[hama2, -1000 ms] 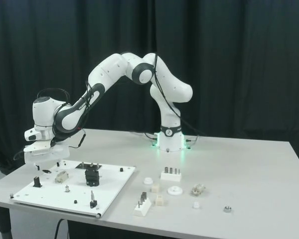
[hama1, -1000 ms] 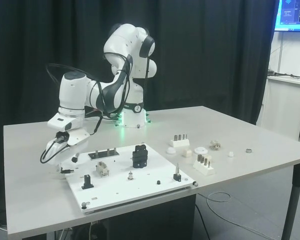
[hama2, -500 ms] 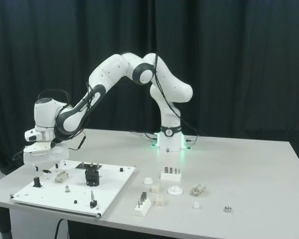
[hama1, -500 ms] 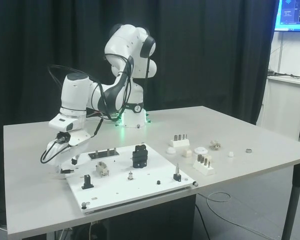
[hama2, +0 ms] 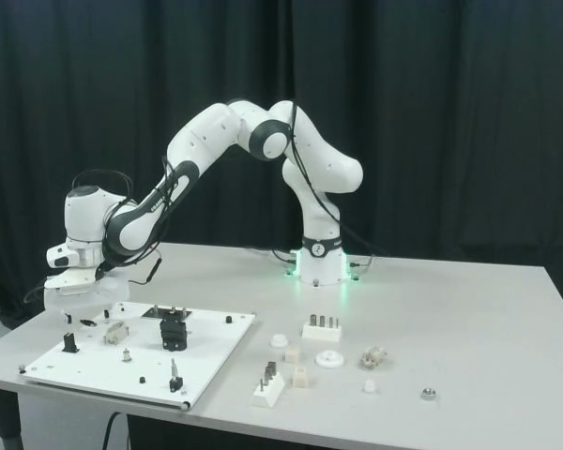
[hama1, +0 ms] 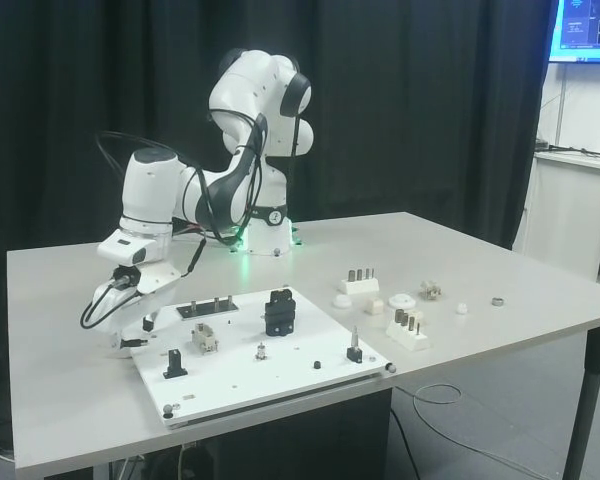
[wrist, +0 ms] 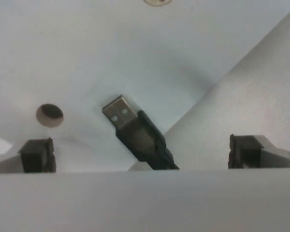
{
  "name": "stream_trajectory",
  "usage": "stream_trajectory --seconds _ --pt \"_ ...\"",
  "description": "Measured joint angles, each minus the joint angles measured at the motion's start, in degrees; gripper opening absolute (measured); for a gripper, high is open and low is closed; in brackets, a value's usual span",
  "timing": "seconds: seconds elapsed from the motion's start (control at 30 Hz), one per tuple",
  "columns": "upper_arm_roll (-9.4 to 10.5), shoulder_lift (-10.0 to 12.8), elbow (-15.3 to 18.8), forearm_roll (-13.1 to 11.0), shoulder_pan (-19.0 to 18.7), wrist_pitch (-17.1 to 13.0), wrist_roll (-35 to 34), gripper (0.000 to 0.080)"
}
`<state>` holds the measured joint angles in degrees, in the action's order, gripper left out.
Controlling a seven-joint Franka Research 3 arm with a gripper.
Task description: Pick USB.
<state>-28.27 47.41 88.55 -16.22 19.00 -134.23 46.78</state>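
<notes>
Black curtains close off the room behind a grey table (hama1: 460, 250), and the white arm (hama2: 216, 141) bolted to it reaches out and down over one corner of a white board (hama1: 270, 365) lying at the table's near edge. In the wrist view the gripper (wrist: 140, 150) has its two black fingertips (wrist: 37, 154) standing wide apart, holding nothing. Between them, lower down, lies the USB plug (wrist: 135, 133), metal end free and black body running back under the gripper housing; it rests at the board's edge, where white board meets grey table, touching neither fingertip. A round hole (wrist: 49, 114) in the board sits just beside it. From the first room view the plug shows as a small dark piece (hama1: 132, 341) just off the board's corner, below the gripper. Farther along the board stand a black block (hama1: 279, 312) and several small fixtures and pegs. Beyond the board, loose white parts (hama1: 380, 295) are scattered over the table. A green light (hama2: 296, 270) glows at the arm's base
</notes>
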Motion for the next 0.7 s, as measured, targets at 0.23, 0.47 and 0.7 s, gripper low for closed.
stream_trajectory --seconds 0.23,0.47,0.7 --pt "0.05 0.3 0.0 0.0 0.0 -0.8 0.0 0.0800" --pt "0.10 0.6 0.0 -0.1 0.0 -1.3 0.0 0.0800" --pt "0.11 0.8 0.0 -0.3 0.0 -1.6 -0.3 0.0800"
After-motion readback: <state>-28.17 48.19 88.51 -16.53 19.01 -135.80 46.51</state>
